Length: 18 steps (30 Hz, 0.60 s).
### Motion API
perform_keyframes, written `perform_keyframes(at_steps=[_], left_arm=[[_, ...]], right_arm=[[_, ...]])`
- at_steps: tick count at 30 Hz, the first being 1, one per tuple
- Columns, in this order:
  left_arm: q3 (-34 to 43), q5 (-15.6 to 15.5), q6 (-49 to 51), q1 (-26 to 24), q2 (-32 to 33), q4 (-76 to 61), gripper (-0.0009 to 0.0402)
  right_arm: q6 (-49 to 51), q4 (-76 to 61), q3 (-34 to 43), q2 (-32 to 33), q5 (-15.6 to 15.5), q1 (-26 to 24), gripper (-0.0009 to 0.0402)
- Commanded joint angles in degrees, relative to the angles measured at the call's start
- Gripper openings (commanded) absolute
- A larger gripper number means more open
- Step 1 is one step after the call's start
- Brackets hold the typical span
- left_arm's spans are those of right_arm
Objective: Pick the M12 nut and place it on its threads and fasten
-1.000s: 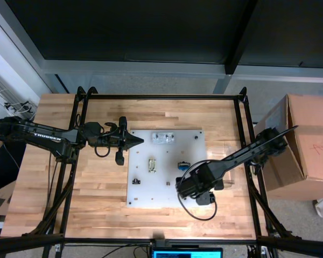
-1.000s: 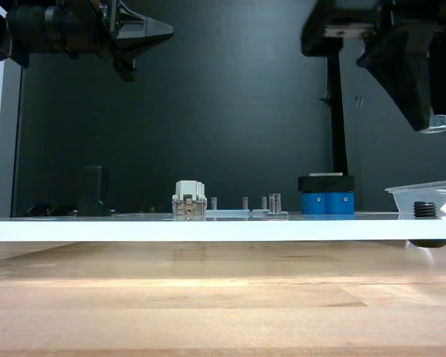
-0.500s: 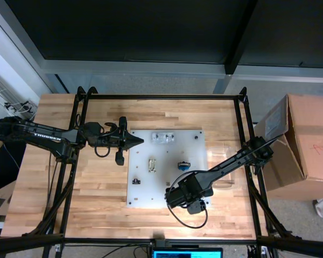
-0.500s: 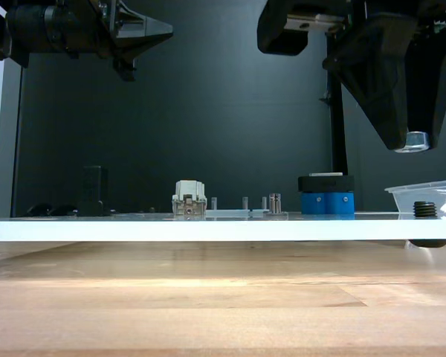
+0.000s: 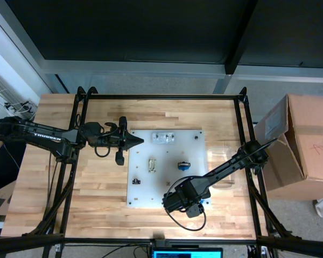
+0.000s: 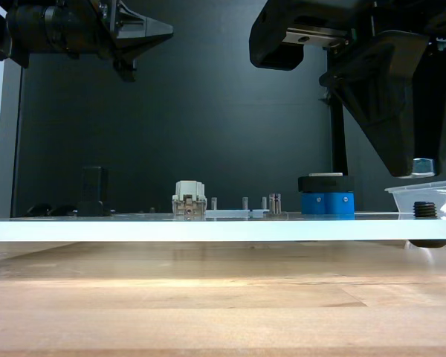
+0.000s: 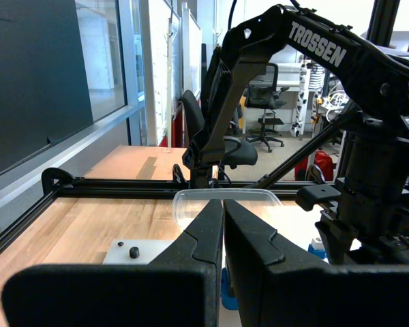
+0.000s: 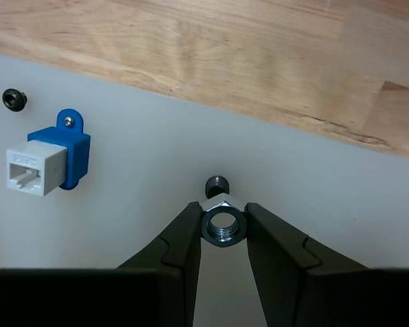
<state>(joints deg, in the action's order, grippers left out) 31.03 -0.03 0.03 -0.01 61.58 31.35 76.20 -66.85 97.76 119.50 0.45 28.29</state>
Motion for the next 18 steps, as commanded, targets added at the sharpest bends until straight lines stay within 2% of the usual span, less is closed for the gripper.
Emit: perform_keyframes(at_steps=[1, 18], left_arm=[[0.0, 0.0, 0.0, 0.0, 0.0, 0.0, 0.0000], [0.0, 0.0, 0.0, 0.0, 0.0, 0.0, 0.0000]], right_arm=[[-0.1, 0.2, -0.1, 0.2, 0.0, 0.1, 0.0009], [-0.1, 1.6, -1.0, 1.2, 0.0, 0.6, 0.0009]])
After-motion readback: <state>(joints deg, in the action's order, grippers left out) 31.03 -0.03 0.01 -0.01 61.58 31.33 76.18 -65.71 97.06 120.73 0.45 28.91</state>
